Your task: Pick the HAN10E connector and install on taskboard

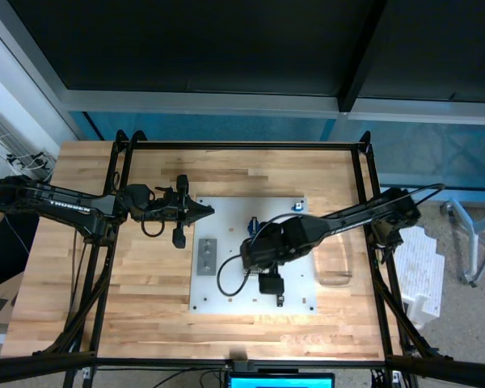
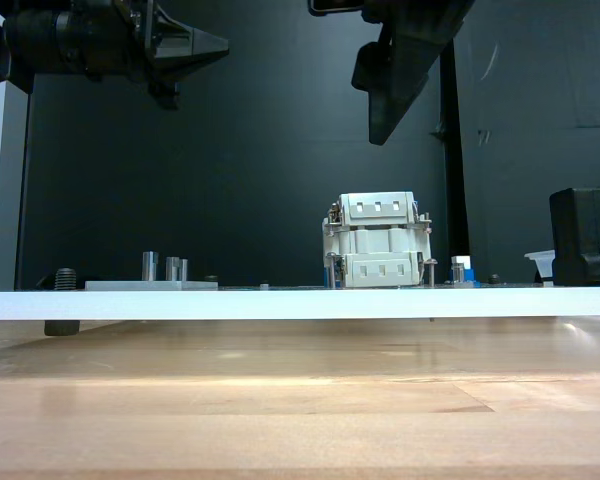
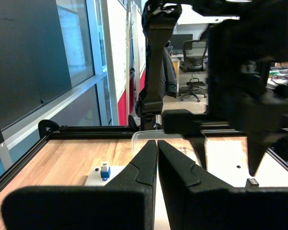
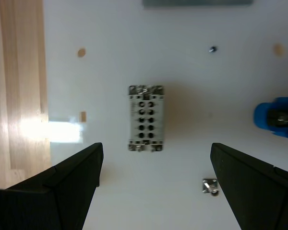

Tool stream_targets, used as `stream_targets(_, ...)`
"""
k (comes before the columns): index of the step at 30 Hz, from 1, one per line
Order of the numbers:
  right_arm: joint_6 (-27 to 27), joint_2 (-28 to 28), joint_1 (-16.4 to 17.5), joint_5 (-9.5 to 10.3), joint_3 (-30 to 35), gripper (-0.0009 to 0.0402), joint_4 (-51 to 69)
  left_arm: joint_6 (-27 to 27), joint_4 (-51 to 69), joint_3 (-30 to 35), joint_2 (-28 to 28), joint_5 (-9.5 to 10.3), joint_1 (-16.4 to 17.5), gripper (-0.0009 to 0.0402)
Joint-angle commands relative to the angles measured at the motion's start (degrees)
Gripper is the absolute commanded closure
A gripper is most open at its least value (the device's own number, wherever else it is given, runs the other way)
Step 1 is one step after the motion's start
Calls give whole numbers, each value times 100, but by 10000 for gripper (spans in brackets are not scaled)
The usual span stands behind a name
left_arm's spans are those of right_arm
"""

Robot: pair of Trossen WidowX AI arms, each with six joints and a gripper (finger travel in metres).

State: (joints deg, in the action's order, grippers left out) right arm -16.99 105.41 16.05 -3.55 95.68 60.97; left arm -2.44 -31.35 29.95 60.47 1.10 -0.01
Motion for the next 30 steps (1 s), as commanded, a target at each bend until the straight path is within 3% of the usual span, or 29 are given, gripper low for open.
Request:
stream_targets(1, 15, -485, -153, -166, -555, 80, -455, -2, 0, 0, 2, -2, 0, 392)
stream_targets(5, 284, -1147, -354, -619, -1239, 80, -1003, -2, -4, 0, 2, 0, 0, 392)
stream_targets(12, 682, -2199, -800, -636, -2286, 118, -2188, -2, -7, 0, 2, -2, 0, 392)
stream_targets(19, 1276, -3106, -1300, -444, -3088, 201, -3169, -2, -2, 0, 2, -2, 0, 392)
stream_targets(24, 1567, -3624, -1779, 225, -3674, 272, -4072, -2, -2, 0, 2, -2, 2, 392)
stream_targets(30, 1751, -4098, -2044, 319, -4345, 365, -5239, -2, -2, 0, 2, -2, 0, 392)
